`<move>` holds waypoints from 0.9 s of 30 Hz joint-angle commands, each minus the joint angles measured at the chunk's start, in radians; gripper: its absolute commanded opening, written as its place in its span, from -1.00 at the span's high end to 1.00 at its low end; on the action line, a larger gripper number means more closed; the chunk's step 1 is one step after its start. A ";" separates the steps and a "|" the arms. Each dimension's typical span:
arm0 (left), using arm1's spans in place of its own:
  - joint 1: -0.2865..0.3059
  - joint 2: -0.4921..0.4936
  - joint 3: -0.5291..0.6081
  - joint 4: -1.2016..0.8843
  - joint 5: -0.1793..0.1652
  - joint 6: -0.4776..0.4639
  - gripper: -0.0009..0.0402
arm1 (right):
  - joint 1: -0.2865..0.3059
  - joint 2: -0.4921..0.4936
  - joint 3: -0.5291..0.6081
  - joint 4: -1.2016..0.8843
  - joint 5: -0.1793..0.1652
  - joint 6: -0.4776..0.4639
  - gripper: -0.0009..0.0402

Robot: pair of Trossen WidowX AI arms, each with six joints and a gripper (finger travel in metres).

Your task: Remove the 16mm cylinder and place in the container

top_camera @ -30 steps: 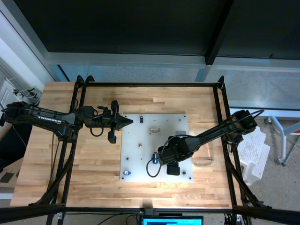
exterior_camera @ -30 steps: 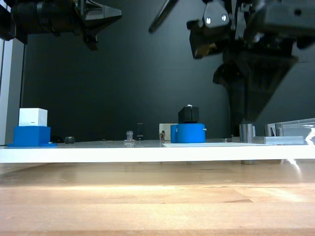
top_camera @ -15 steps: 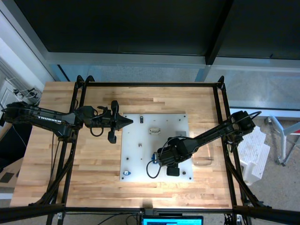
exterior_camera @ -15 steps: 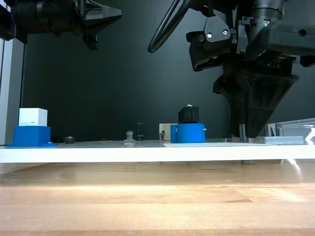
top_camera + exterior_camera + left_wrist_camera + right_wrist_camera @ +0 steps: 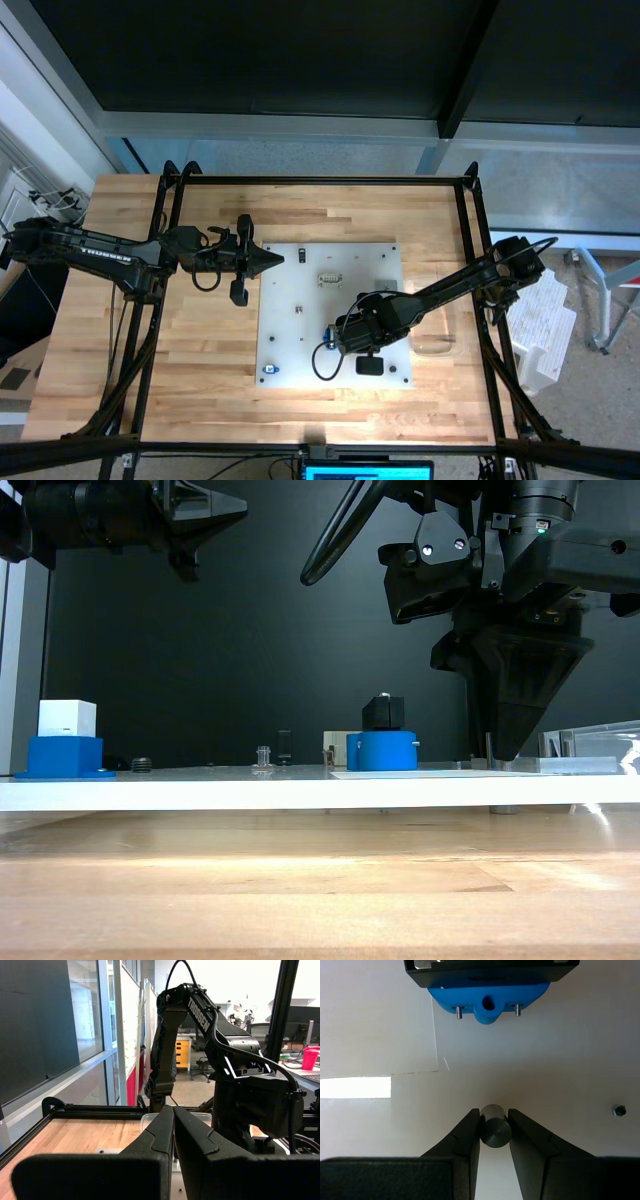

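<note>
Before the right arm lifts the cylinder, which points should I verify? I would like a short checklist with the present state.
1. Right gripper is down at the board, with fingers on both sides of the 16mm cylinder: ok.
2. Grip firm enough to pull: cannot tell.
3. Blue connector apart from the fingers: ok.
4. Container in place beside the board: ok.
5. Left gripper shut, away from the cylinder: ok.
</note>
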 commanded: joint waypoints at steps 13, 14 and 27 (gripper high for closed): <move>0.000 0.000 0.000 0.000 0.000 0.000 0.96 | -0.006 -0.116 0.000 -0.031 0.001 -0.022 0.89; 0.000 0.000 0.000 0.000 0.000 0.000 0.96 | -0.007 -0.129 0.000 -0.033 0.001 -0.023 0.89; 0.000 0.000 0.000 0.000 0.000 0.000 0.96 | -0.015 -0.261 0.017 -0.140 0.007 -0.029 0.89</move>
